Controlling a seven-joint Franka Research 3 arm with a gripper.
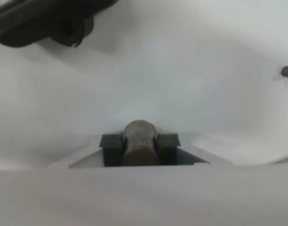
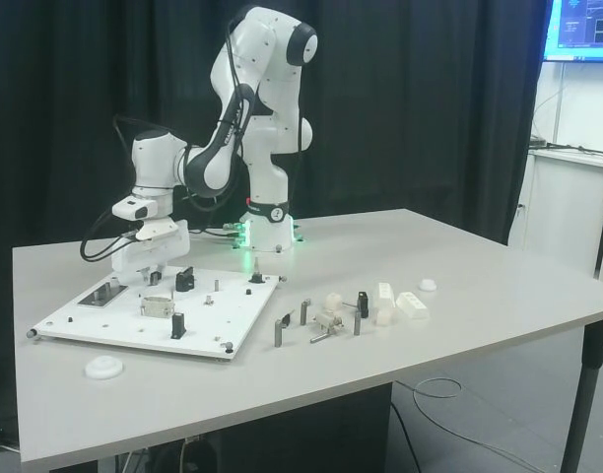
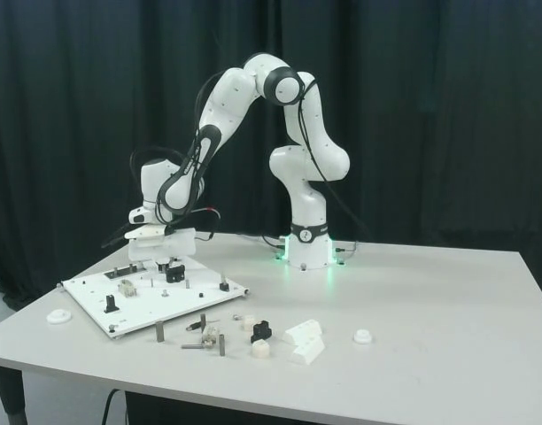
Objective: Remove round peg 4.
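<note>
A board (image 2: pixel 237 325) lies on the worktop (image 2: pixel 459 256) before the arm's base (image 2: pixel 265 232), the end effector (image 2: pixel 151 268) over its rear. Loose parts (image 2: pixel 366 307) lie beside the board; a disc (image 2: pixel 103 369) lies before it.

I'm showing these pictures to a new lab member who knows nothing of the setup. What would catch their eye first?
Probably the white robot arm, arching from its base at the table's back down over a flat white board studded with small fixtures. Next, its tool, seen from the wrist, gripping a grey round peg. Then the loose white blocks and pegs scattered on the grey table beside the board.
</note>
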